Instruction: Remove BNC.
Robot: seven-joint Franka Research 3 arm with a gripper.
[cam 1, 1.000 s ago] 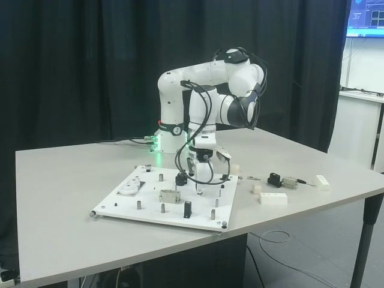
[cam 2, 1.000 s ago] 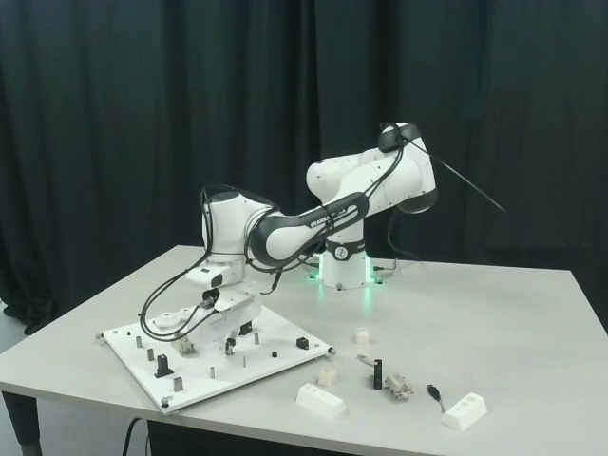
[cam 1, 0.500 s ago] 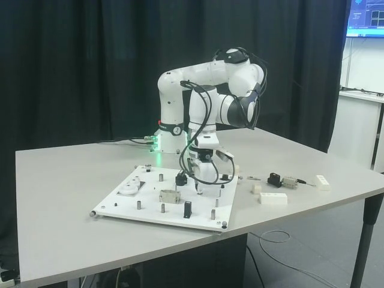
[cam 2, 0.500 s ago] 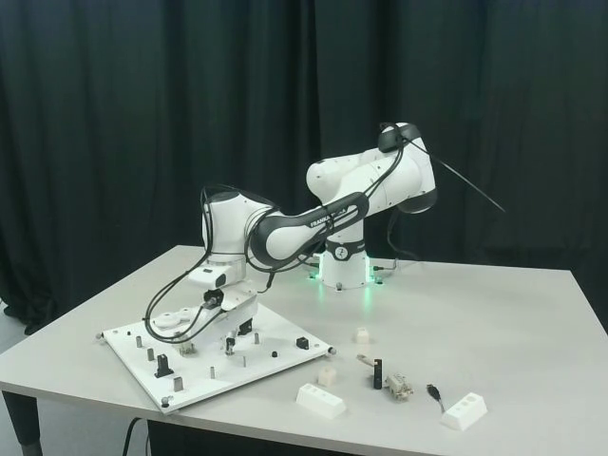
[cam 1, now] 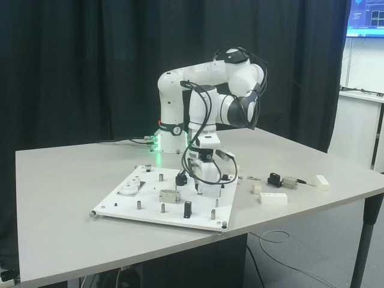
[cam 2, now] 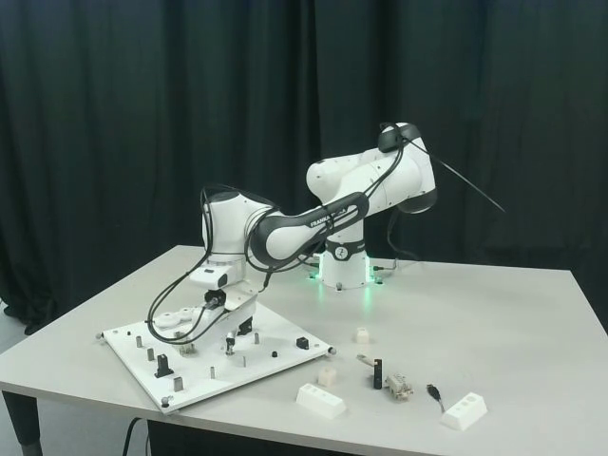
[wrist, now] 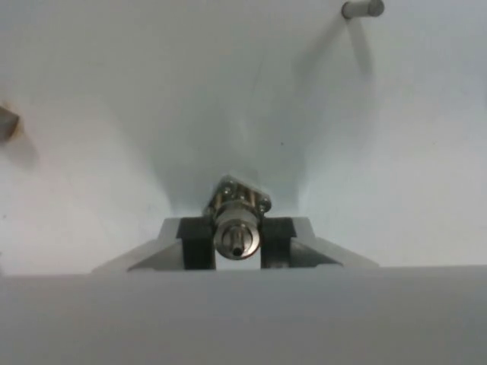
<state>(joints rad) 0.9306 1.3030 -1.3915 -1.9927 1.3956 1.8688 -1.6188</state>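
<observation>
In the wrist view a small grey metal BNC connector (wrist: 237, 228) sits between my two black fingers (wrist: 196, 243), with its square flange behind its barrel. My gripper (wrist: 237, 242) is shut on it. From the room cameras the gripper (cam 1: 200, 188) hangs just above the middle of the white board (cam 1: 144, 207), pointing down. The connector is too small to make out there. In the second room view the gripper (cam 2: 229, 342) sits over the white board (cam 2: 204, 380) near its centre.
Several short grey pegs stand on the board, one close by (wrist: 363, 9). A grey metal housing (cam 1: 170, 196) and a black part (cam 1: 188, 209) also sit on it. Right of the board lie white blocks (cam 1: 273, 197), a black connector (cam 1: 275, 178) and another white block (cam 1: 323, 182).
My gripper has risen a little above the board, staying shut on the BNC connector. Nothing else on the table has moved.
</observation>
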